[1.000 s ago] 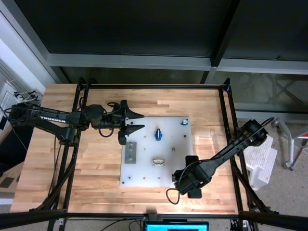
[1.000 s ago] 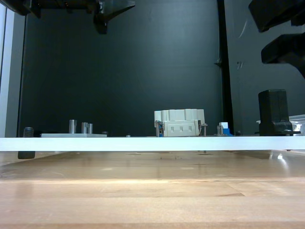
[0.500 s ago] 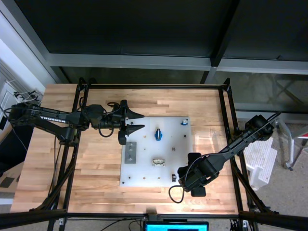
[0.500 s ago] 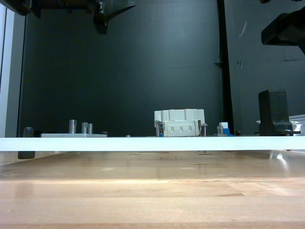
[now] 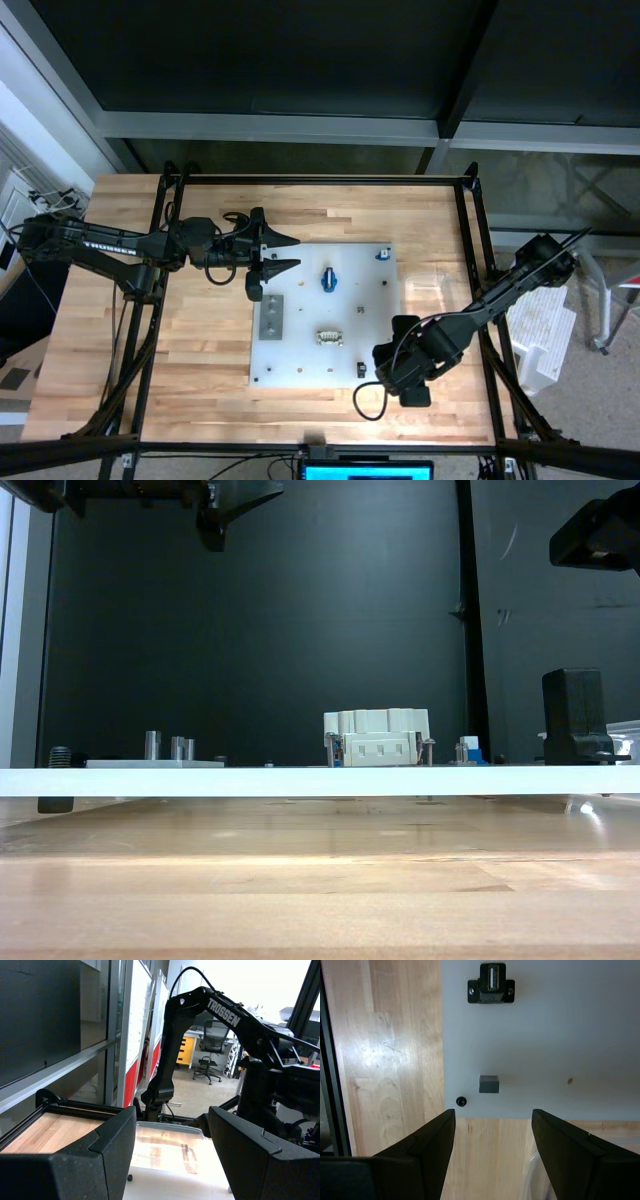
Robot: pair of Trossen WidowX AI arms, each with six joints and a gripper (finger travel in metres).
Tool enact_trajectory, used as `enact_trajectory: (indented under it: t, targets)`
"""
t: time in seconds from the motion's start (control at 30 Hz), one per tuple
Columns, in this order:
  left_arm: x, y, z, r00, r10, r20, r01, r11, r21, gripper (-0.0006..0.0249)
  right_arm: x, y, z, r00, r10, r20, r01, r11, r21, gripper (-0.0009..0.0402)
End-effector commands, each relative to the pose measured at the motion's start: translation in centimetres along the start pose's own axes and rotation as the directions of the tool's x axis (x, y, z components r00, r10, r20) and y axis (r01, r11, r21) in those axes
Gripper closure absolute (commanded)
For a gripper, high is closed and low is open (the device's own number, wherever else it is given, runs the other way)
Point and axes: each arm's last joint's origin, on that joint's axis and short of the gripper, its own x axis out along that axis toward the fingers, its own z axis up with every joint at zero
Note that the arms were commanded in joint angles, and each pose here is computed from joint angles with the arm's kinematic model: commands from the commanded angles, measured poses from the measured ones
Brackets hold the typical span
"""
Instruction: Pick the 16mm bar and install on taskboard
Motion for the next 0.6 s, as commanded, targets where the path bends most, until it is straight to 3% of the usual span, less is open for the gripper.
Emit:
enact_trajectory:
  t: [0.03,0.2,0.27,0.4,0.6]
  targets:
    - [0.0,0.0,0.0,1.0,0.0,0.0,0.0,1.0,0.0,0.0045,-0.7,-0.8,-0.1,0.997,0.005,0.071,-0.005,1.0,-0.007,0.0212]
    - [0.0,0.0,0.0,1.0,0.0,0.001,0.0,1.0,0.0,0.0045,-1.9,-3.3,-0.1,0.98,0.049,0.194,-0.056,0.998,0.031,0.0259]
    - [0.0,0.0,0.0,1.0,0.0,0.0,0.0,1.0,0.0,0.0045,-2.3,-4.2,-0.3,0.969,0.032,0.246,-0.041,0.999,0.033,0.0281]
    - [0.0,0.0,0.0,1.0,-0.001,0.001,0.001,1.0,0.0,0.0045,-3.6,-6.1,-0.9,0.941,-0.047,0.336,0.038,0.999,0.034,0.0321]
    - [0.0,0.0,0.0,1.0,-0.001,0.001,0.001,1.0,0.0,0.0045,-5.0,-8.6,-1.4,0.892,-0.038,0.45,0.036,0.999,0.012,0.0372]
